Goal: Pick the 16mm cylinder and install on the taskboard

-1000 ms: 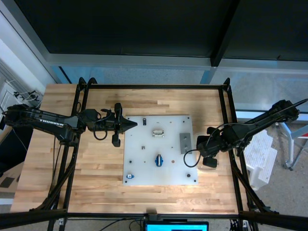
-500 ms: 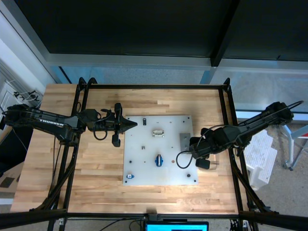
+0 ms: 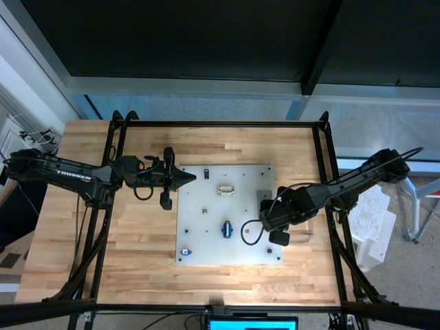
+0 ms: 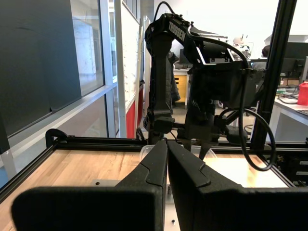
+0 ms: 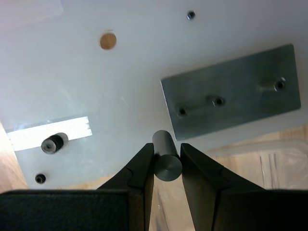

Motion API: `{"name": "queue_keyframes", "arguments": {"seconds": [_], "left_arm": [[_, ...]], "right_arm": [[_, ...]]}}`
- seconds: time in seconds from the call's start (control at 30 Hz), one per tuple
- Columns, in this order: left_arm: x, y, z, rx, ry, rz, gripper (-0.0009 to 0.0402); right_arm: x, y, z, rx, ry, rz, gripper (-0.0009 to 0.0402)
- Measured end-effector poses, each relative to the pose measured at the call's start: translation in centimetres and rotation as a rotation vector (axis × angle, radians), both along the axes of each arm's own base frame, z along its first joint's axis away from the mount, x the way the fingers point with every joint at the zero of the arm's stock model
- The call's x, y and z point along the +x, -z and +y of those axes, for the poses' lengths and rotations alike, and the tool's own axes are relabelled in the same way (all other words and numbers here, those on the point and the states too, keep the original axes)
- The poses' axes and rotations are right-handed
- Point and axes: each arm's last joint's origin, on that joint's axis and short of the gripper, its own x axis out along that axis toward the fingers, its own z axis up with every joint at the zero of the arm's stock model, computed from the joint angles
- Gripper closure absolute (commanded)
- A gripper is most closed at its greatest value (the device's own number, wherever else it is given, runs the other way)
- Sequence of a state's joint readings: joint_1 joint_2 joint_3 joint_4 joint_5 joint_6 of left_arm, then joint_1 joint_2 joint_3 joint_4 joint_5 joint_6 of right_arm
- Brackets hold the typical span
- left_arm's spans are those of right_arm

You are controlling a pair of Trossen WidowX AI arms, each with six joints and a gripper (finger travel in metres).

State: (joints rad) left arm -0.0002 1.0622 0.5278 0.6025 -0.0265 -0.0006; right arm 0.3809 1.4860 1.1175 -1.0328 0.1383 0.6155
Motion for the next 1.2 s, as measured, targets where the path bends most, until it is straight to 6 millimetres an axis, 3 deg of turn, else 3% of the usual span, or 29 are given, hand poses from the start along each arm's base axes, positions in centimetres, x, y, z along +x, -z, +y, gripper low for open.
{"name": "queue_keyframes", "arguments": {"seconds": [1.2], "left_arm": [[0.0, 0.0, 0.0, 0.000, 0.000, 0.000, 0.0393]], "right_arm": [[6.9, 1.4, 1.5, 0.002, 0.030, -0.009, 0.0389]]}}
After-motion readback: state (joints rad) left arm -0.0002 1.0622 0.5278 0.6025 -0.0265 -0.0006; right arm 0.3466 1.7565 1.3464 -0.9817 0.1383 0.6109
